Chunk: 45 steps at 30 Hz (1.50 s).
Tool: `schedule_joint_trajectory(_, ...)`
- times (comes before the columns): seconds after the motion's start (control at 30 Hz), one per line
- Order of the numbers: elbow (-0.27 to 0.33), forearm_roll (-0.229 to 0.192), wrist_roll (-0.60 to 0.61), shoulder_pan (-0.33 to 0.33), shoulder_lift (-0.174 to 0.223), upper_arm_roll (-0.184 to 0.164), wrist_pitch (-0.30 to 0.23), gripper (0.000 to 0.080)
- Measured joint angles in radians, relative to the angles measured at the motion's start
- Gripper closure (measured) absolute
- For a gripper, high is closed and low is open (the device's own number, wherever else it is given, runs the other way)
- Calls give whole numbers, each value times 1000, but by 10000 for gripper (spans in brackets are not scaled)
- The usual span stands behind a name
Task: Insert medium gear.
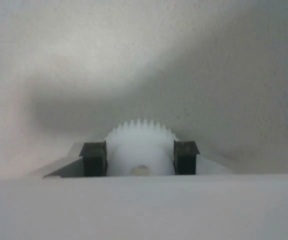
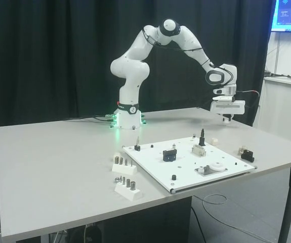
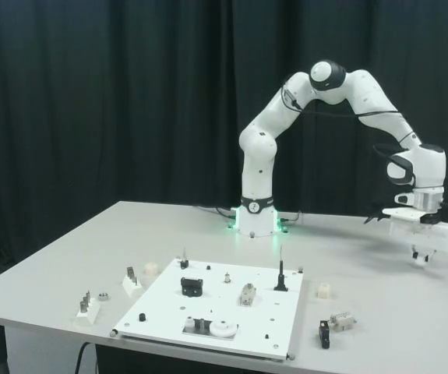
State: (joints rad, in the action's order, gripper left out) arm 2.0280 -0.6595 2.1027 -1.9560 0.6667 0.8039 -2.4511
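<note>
White toothed plastic gear [image 1: 141,150] sits right between my two black finger pads [image 1: 93,158], one pad against each side of it, teeth showing above them. My jaws are closed down to the gear's width and gripping it, nothing else in them. Below the gear there's only bare grey table surface [image 1: 149,60], blurred, with my own shadow across it.

From the room, my gripper [image 2: 227,117] hangs in the air, well above the tabletop and off past the far edge of the white square assembly board [image 2: 150,167]. The gear itself is too small to pick out there; it's up here with me, clear of the board. The second room view has my gripper [image 3: 420,257] out at the side of the table, high over the grey top, well apart from the board [image 3: 161,312].

On that board: a round white gear [image 3: 222,328] already seated near the front edge, just beside a small grey bracket [image 3: 200,323]. A black block fixture [image 3: 190,287] stands toward the middle, and a tall thin black post [image 3: 280,276] rises near the far corner.

Off the board, a small white cylinder [image 3: 325,291] rests on the table, and near it a small black and white connector part [image 3: 336,323]. On the other side, two white holders with upright grey pegs [image 2: 127,185] sit on the table. My white arm's base [image 2: 127,119] glows green at its foot.
</note>
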Motion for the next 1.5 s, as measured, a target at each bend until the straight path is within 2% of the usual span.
schedule_joint_trajectory(0.4,0,6,-23,0,-25,26,46,519)
schedule_joint_trajectory(1.5,0,13,-28,0,-27,37,56,519)
